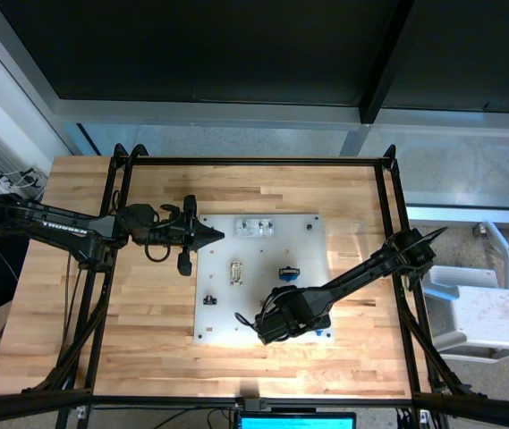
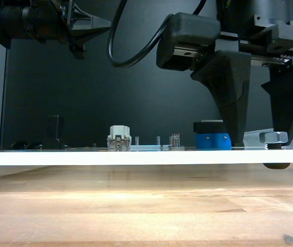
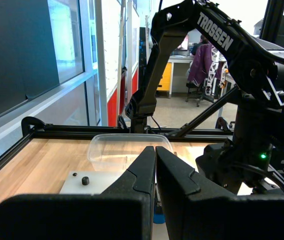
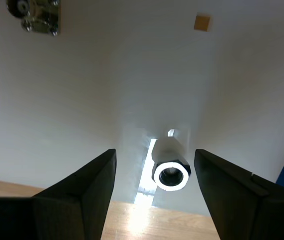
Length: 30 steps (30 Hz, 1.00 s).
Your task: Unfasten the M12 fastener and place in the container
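Note:
The silver M12 nut (image 4: pixel 171 173) sits on its stud (image 2: pixel 273 146) at the white board's (image 1: pixel 223 313) near right edge. My right gripper (image 4: pixel 155 152) hangs straight over it, open. Its fingers (image 2: pixel 232 103) stand on either side of the nut (image 2: pixel 273 137) without touching it, and the nut is nearer one finger than the other. In the high view the right gripper (image 1: pixel 265 327) hides the nut. The clear container (image 3: pixel 129 150) stands beyond the board's far right corner (image 1: pixel 351 243) with nothing visible in it. My left gripper (image 3: pixel 155 156) is shut and empty, held above the board's left edge (image 1: pixel 216 235).
A blue block (image 2: pixel 213 140) stands on the board just left of the nut. A grey connector (image 1: pixel 235 273) sits mid-board, and a black post (image 3: pixel 85 180) stands at the far right corner. Black frame rails (image 1: pixel 254 162) ring the wooden table.

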Available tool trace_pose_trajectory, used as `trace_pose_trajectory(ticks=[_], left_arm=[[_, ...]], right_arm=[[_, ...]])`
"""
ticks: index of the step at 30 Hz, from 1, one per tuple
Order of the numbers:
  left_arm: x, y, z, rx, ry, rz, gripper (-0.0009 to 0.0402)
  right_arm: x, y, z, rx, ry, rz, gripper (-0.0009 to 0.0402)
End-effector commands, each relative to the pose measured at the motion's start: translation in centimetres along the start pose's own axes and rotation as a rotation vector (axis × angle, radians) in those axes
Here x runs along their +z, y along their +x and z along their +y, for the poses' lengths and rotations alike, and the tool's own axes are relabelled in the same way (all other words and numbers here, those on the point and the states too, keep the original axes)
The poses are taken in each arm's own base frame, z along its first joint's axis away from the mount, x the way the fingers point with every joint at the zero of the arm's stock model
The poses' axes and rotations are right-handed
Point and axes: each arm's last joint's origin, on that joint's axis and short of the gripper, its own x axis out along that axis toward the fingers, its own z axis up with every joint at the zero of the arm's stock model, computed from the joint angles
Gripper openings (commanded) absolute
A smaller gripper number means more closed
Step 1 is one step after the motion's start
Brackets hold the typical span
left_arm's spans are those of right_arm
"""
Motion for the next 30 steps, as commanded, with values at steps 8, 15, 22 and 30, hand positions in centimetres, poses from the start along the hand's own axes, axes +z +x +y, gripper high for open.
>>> trace_pose_trajectory(ticks=[8, 15, 22, 30], left_arm=[[0.01, 0.01, 0.00, 0.000, 0.000, 0.000, 0.0000], [0.01, 0.01, 0.00, 0.000, 0.000, 0.000, 0.0000], [0.01, 0.01, 0.00, 0.000, 0.000, 0.000, 0.0000], [0.01, 0.01, 0.01, 0.000, 0.000, 0.000, 0.0000]], right_arm=[[0.08, 0.03, -0.04, -0.013, 0.009, 0.021, 0.0128], [0.09, 0.03, -0.06, -0.015, 0.006, 0.021, 0.0063], [0.10, 0.02, -0.12, -0.020, -0.015, 0.019, 0.0027], [0.12, 0.00, -0.19, -0.024, -0.322, 0.021, 0.0023]])
